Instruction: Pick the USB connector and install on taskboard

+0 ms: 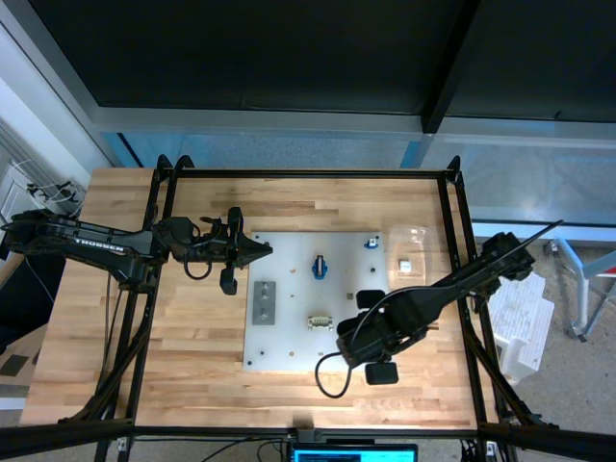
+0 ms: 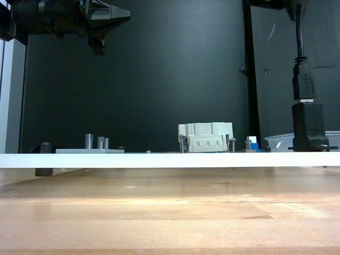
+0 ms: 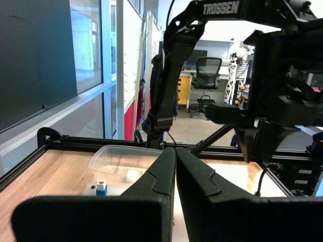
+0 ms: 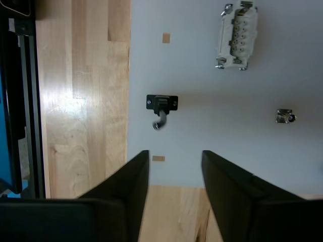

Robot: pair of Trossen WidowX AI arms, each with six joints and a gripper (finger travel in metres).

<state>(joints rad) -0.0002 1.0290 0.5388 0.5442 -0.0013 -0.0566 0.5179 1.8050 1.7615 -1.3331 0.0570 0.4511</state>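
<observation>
Between the fingers (image 4: 126, 191) of the right gripper (image 4: 173, 154): nothing held. The two stood apart and pointed straight down at the taskboard (image 4: 202, 75).

Ahead of them lay the USB connector (image 4: 161, 103), a tiny black plug. It looked seated in the small black port (image 4: 173, 103) near one edge of the board, with a short grey tail curling from it. Judged reason for the spread, empty fingers: the plug seemed already installed and let go, with the gap lined up over it for a check or a final press. Whether it was fully home could not be told. The multi-pin socket (image 4: 236, 35) sat well apart from the port.

Right arm: reached inward from the table's right edge. The forearm sloped down to a bent wrist, so the gripper hung over the near right part of the board, clear of its surface.

Left gripper (image 3: 175, 151): fingers pressed together on nothing. It was held high and level over the board's left edge, near the grey block (image 1: 264, 301) but well above it, with its tip aimed across toward the right arm.

Left arm: stretched nearly horizontal from the table's left edge. Judged parked, up and aside so as not to crowd the working arm.

Support: a wooden table (image 1: 115, 356) carried the board.
</observation>
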